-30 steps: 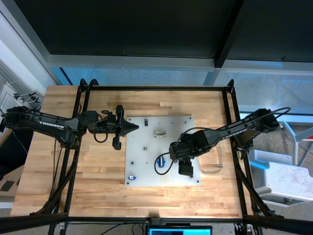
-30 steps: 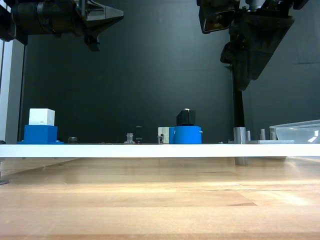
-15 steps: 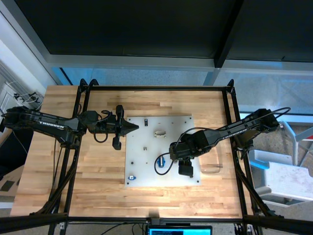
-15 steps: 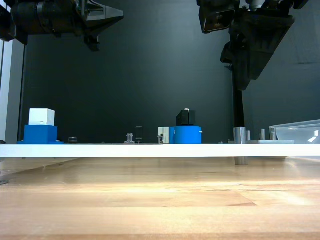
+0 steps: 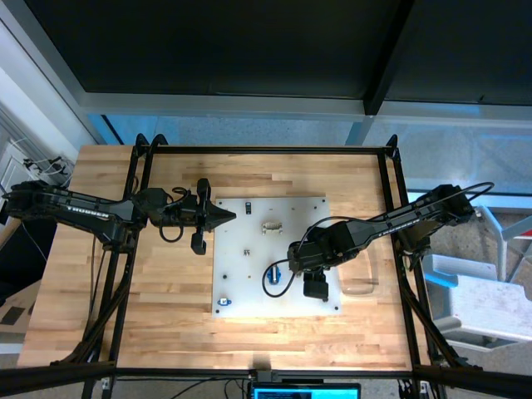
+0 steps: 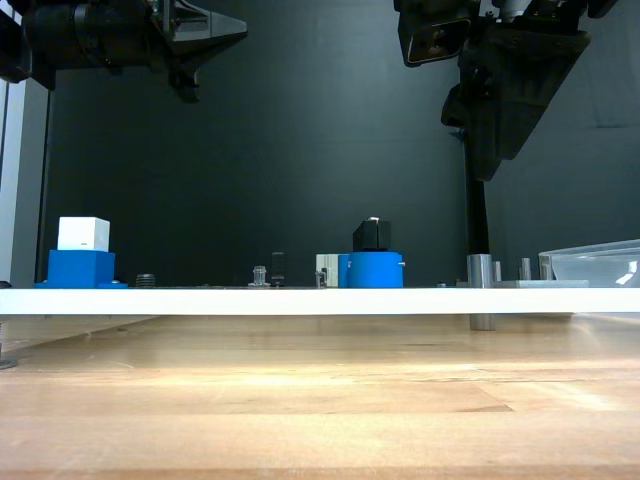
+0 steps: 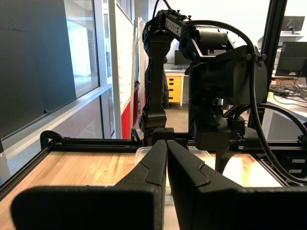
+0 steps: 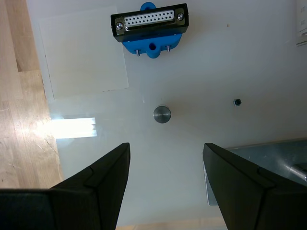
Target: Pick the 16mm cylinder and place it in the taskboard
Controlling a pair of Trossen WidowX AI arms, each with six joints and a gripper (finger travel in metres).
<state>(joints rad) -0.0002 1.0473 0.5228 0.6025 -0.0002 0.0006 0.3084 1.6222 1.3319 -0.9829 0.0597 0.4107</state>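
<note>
The 16mm cylinder [image 8: 162, 114] stands upright in the white taskboard [image 8: 192, 67], its round metal top showing in the right wrist view. In the low view the cylinder [image 6: 480, 271] rises from the taskboard [image 6: 300, 300] and its lower end pokes out beneath. My right gripper [image 8: 166, 146] hangs open straight above it, clear of it, fingers [image 8: 96, 187] apart; the same right gripper [image 6: 485, 170] is well above the board in the low view. My left gripper [image 5: 229, 215] is shut, held high at the board's left edge, holding nothing.
A blue connector block [image 8: 149, 26] sits on the board beyond the cylinder. A clear plastic tray [image 6: 595, 262] lies at the board's right side. A blue base with a white cube [image 6: 82, 250], a blue round fitting [image 6: 375, 270] and small pins [image 6: 525, 268] stand on the board.
</note>
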